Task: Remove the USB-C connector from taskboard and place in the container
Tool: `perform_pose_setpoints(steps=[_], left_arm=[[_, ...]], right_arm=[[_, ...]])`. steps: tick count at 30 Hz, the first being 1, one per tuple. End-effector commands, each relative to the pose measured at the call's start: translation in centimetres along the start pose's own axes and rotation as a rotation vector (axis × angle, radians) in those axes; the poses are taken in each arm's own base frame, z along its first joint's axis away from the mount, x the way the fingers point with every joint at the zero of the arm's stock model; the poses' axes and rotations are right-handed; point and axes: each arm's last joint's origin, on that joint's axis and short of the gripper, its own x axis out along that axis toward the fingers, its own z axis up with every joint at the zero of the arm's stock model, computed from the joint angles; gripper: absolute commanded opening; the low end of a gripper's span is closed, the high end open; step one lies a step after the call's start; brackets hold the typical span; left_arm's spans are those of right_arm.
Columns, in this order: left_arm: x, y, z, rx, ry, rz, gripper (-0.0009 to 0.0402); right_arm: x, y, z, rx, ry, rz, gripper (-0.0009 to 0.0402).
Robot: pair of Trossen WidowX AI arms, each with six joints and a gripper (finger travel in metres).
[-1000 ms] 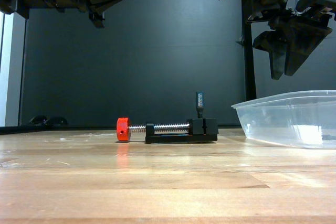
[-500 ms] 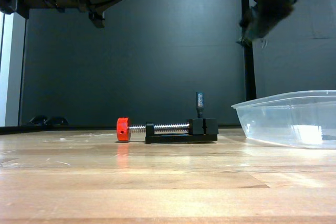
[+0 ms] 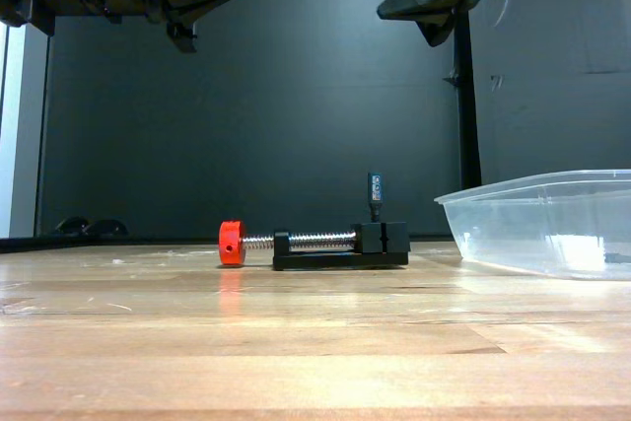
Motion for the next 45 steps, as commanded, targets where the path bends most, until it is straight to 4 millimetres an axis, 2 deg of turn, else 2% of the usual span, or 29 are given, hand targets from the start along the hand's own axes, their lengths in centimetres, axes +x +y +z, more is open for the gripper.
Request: perform_pose_setpoints(steps=[1, 14, 28, 45], left_arm=[[0.0, 0.0, 0.0, 0.0, 0.0, 0.0, 0.0], [0.0, 0.0, 0.0, 0.0, 0.0, 0.0, 0.0], [0.0, 0.0, 0.0, 0.0, 0.0, 0.0, 0.0], [0.0, 0.0, 0.0, 0.0, 0.0, 0.0, 0.0]], right_arm=[[0.0, -0.2, -0.2, -0.002, -0.09, -0.005, 0.0], [-0.2, -1.2, -1.4, 0.012, -0.342, 0.008, 0.0], [0.0, -1.3, -2.8, 0.016, -0.348, 0.006, 0.0], [-0.1, -1.3, -2.9, 0.023, -0.357, 0.004, 0.0]])
